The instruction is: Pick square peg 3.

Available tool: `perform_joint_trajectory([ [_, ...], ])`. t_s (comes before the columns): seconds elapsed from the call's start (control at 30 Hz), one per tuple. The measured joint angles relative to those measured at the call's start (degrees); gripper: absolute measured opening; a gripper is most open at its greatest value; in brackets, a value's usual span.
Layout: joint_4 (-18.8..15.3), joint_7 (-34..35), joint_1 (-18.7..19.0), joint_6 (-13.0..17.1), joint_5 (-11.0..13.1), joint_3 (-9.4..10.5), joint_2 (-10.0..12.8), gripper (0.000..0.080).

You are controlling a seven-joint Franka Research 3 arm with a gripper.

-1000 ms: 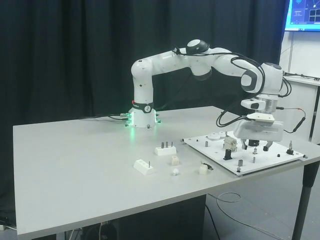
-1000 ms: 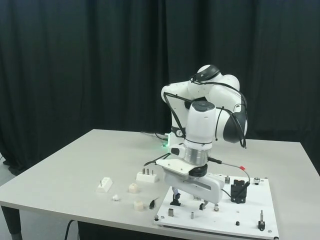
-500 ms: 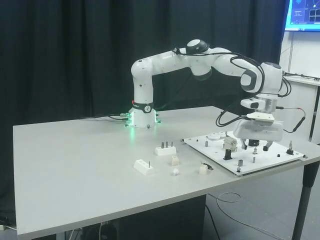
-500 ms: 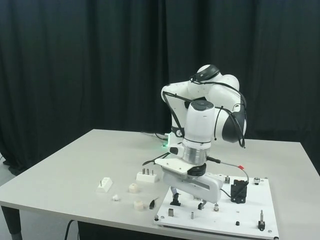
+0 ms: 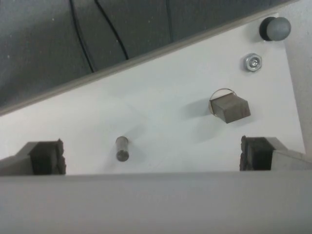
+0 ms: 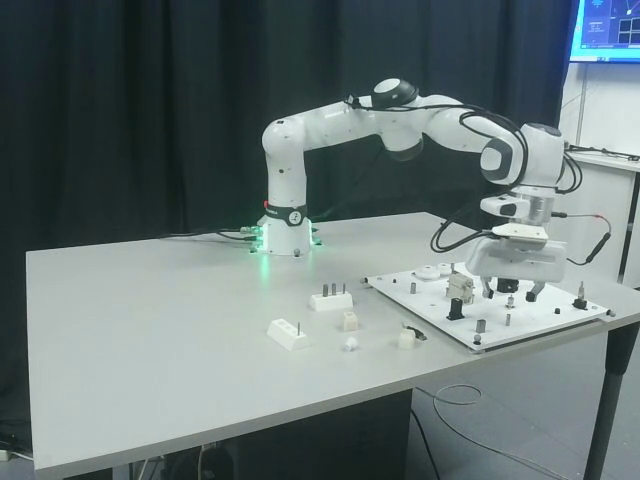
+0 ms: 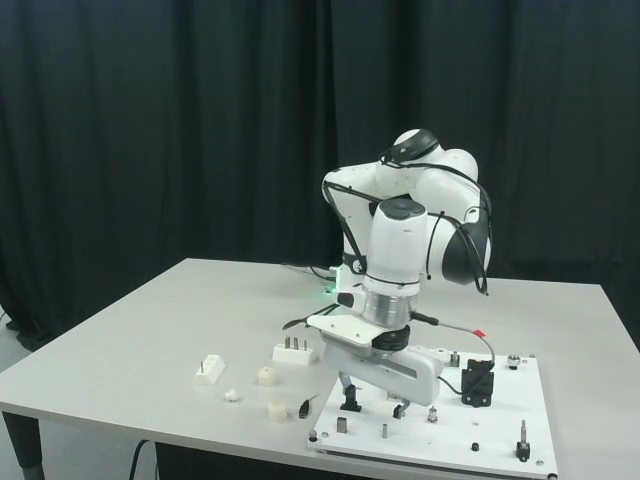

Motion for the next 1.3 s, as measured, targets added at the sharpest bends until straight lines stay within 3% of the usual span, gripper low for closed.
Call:
perform_joint_trajectory([
  [0.43,0.00,2.14,0.16,-2.02,0.01,-1.66,-0.56,0.0800],
  [0.7,-0.14,2.86,0.53,-5.97,-0.28,-4.85,-0.57,0.0800],
  [1.0,-1.29,2.39,1.13,-9.86,-3.03,-8.06,-0.56,0.0800],
  [1.3,-6.59,-0.02,3.19,-12.59,-4.54,-11.80,-0.52,0.0800],
])
